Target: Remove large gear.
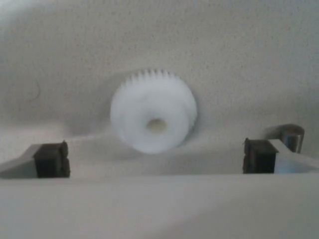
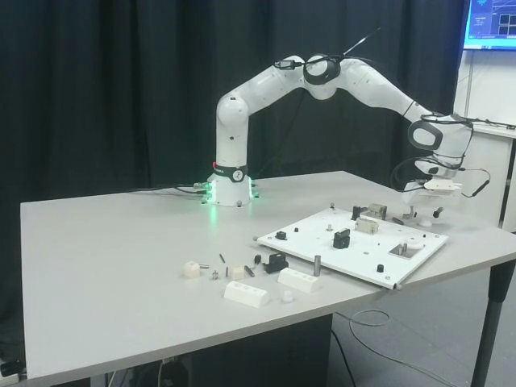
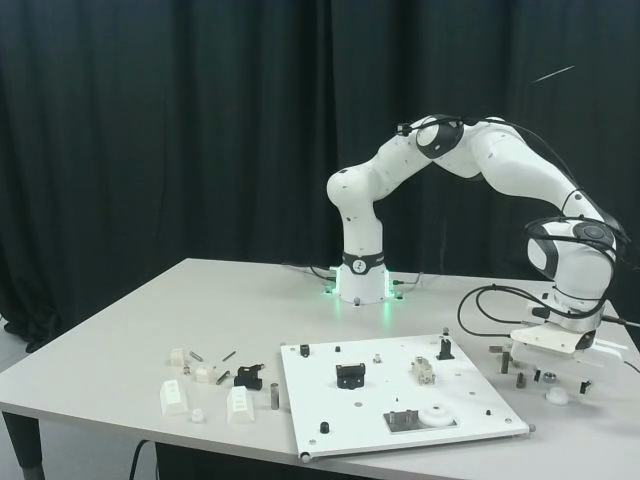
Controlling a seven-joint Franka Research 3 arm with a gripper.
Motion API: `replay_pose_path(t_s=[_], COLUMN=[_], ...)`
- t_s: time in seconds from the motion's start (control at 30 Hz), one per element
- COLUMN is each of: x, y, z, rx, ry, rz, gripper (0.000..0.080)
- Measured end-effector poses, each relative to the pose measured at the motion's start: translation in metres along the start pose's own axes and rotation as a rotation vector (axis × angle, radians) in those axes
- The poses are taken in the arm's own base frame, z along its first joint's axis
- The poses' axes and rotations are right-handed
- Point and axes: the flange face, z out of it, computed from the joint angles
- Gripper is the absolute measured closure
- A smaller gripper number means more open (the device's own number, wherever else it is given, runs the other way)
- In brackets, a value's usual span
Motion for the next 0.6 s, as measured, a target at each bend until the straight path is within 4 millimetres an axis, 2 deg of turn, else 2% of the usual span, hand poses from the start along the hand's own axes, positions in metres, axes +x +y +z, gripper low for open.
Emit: replay_pose_path(t_s=[0.1,0.13,0.23,0.6], x=[0.0009,0.0013,0.0022,0.0064], y=[-0.0001,-0.0001,-0.0002,0.0001], z=[-0.0013,-0.0018,-0.0033,-0.0081], rx=[0.002,0.002,0.004,0.009], ry=[0.000,0.000,0.000,0.001], rz=[0.001,0.002,0.003,0.010], gripper=[0.0073,0.0020,0.0008,0.0003])
